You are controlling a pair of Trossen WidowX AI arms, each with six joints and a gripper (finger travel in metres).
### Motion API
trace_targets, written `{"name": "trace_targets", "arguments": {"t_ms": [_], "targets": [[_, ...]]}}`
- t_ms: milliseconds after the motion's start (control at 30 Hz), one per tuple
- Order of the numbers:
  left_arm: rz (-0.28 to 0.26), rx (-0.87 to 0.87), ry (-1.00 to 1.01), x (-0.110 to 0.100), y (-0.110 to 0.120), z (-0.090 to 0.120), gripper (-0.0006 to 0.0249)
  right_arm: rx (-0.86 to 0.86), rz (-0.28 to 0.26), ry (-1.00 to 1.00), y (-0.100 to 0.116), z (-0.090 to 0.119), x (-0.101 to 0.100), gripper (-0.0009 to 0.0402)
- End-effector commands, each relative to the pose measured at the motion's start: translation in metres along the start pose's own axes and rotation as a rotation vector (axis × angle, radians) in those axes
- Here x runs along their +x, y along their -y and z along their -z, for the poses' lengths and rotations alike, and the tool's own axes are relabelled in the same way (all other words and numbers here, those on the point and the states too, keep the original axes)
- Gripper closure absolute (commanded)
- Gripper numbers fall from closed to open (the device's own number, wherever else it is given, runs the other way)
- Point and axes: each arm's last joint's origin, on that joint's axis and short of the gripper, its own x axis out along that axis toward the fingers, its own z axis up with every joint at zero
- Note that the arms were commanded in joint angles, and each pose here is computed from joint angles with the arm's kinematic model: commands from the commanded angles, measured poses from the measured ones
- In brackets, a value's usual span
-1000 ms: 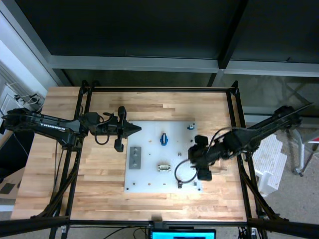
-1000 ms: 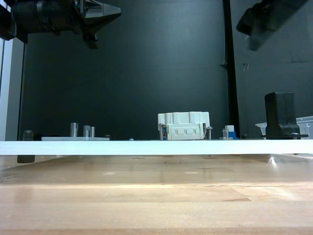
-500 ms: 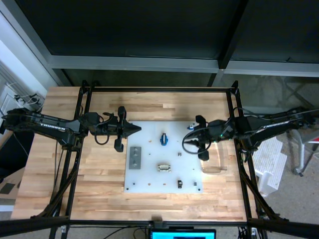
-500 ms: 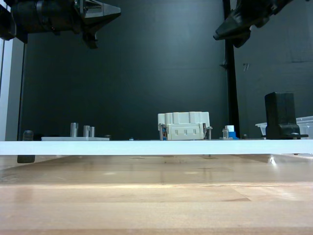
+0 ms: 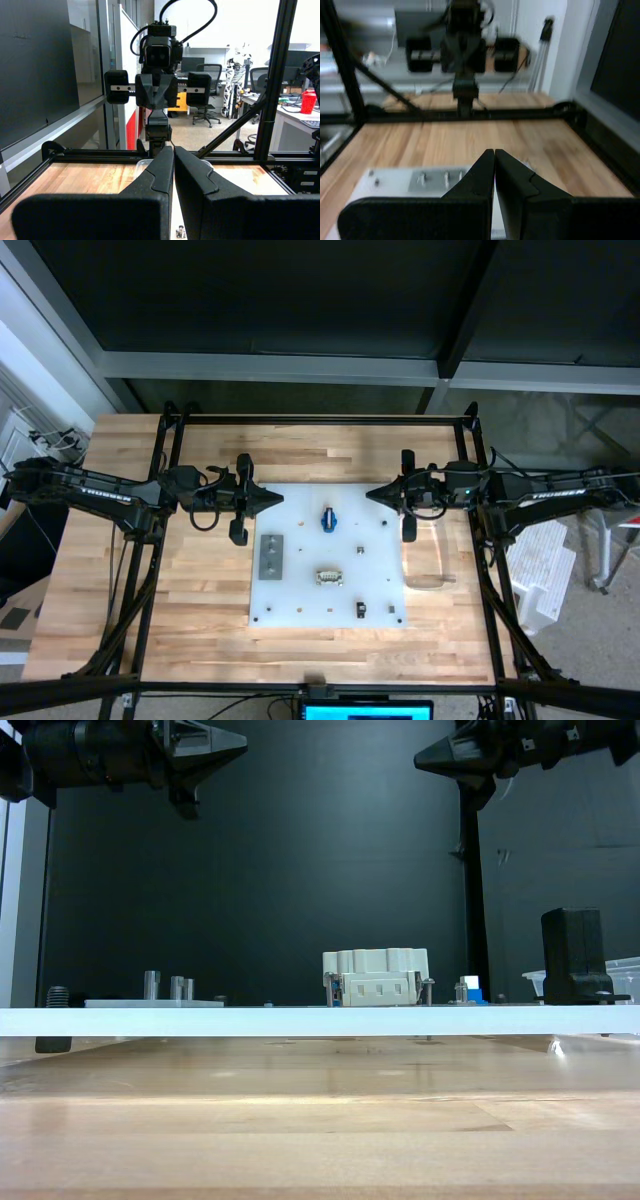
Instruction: Pick the 16mm bar and install on taskboard
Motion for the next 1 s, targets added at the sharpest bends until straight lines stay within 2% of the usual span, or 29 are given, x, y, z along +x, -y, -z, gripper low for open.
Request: {"name": "trace_targets", "arguments": {"t_ms": [33,200,467,1000], "targets": [[0.0,0.0,0.0,0.0,0.0,0.0,0.0243,0.009,0.015,0.057,0.003,0.005,0.0,0.0394],[0.0,0.0,0.0,0.0,0.0,0.0,0.0243,0.014,-0.013,0.121,0.003,0.01,-0.001,0.0394],[0.0,0.0,0.0,0.0,0.0,0.0,0.0243,0.019,-0.005,0.132,0.004,0.019,-0.001,0.0393],[0.0,0.0,0.0,0.0,0.0,0.0,0.0243,0.045,-0.006,0.137,0.004,0.015,-0.001,0.0393]]}}
